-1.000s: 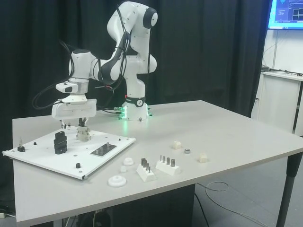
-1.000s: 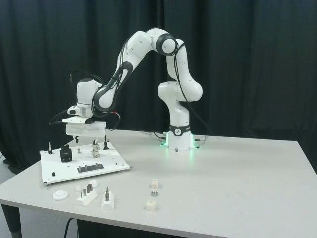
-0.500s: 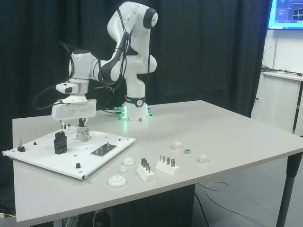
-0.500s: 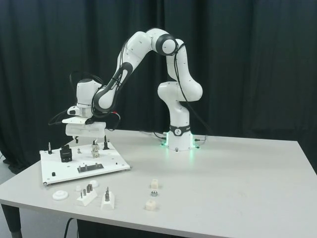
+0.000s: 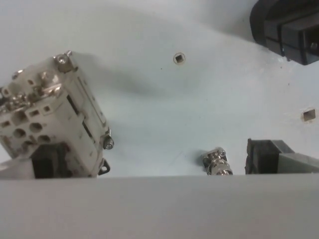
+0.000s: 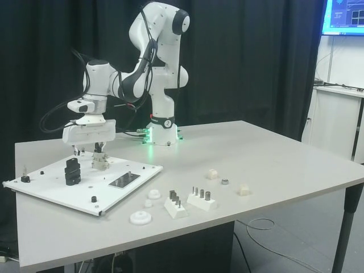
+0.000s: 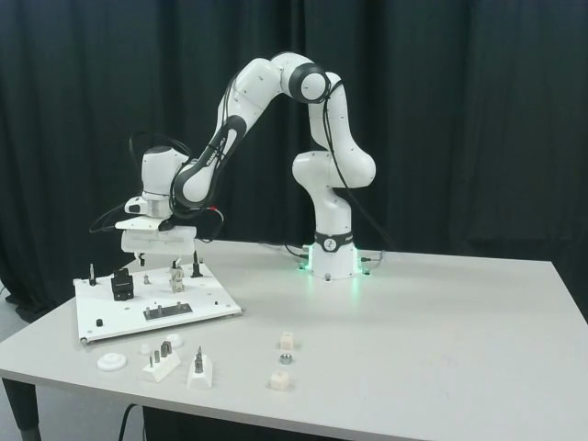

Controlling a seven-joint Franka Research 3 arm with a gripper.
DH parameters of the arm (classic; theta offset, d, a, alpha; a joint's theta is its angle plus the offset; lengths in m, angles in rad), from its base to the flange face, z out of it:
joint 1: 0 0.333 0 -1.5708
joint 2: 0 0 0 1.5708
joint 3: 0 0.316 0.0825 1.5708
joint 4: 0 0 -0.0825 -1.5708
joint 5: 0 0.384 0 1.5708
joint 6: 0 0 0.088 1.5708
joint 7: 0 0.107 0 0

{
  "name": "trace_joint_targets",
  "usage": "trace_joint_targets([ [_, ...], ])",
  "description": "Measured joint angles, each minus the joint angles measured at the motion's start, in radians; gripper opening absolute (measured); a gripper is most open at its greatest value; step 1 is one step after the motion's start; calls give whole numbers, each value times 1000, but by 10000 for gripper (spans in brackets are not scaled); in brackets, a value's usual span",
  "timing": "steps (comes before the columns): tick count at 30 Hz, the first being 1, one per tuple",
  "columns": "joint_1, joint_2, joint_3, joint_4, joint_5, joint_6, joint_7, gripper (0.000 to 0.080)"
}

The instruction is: Insert waterproof.

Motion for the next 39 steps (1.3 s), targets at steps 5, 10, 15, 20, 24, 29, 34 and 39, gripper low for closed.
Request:
trace_joint_targets([
  [5,0,2,1,2,0,0,0,800],
  [10,0,6,2,5,0,0,0,800],
  [15,0,10,3,9,0,-1,-1,800],
  [20,0,12,5,13,1,-6,-6,800],
  [24,0,13,7,14,2,-7,-10,800],
  [29,0,13,9,15,3,-9,-13,800],
  [34,0,13,9,16,3,-10,-14,800],
  [39,0,13,9,16,3,-13,-15,800],
])
